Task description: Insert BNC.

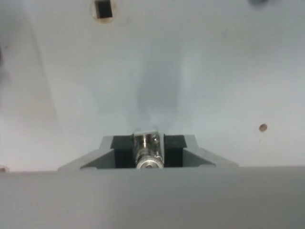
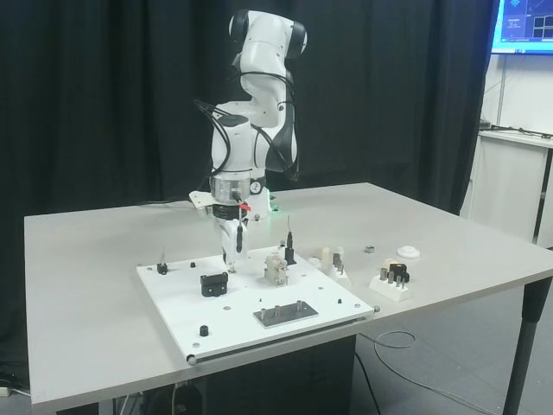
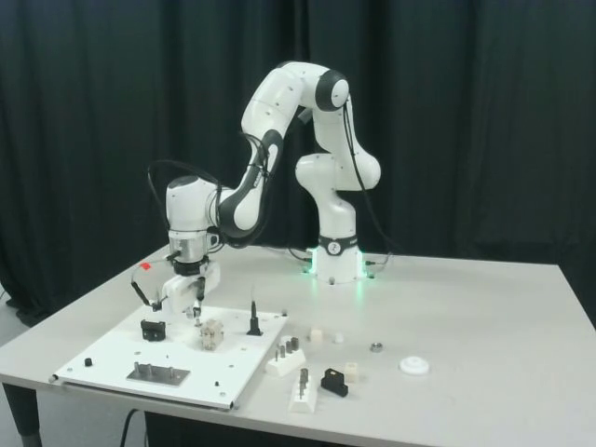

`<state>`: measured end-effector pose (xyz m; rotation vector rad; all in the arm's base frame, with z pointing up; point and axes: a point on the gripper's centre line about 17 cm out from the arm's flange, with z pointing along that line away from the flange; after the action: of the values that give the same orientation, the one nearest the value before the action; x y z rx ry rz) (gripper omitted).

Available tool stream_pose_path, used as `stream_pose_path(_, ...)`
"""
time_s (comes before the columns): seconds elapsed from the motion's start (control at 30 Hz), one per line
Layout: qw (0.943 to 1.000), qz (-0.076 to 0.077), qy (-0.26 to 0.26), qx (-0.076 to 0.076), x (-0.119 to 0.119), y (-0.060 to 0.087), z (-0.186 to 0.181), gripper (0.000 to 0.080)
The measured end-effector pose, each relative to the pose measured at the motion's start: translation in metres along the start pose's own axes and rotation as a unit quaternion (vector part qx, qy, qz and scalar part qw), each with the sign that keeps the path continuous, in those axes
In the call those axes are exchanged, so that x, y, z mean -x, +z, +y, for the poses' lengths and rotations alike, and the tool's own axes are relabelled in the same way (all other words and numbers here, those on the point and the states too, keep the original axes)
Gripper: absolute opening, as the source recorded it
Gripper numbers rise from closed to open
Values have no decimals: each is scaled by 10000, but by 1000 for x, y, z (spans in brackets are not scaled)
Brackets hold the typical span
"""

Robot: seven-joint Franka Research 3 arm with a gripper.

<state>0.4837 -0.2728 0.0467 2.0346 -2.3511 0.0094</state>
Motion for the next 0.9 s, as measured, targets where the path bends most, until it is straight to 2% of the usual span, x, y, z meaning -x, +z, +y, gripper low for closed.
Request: stream_pose_path(0.9,9999,88,7,47,-6,5,3,126)
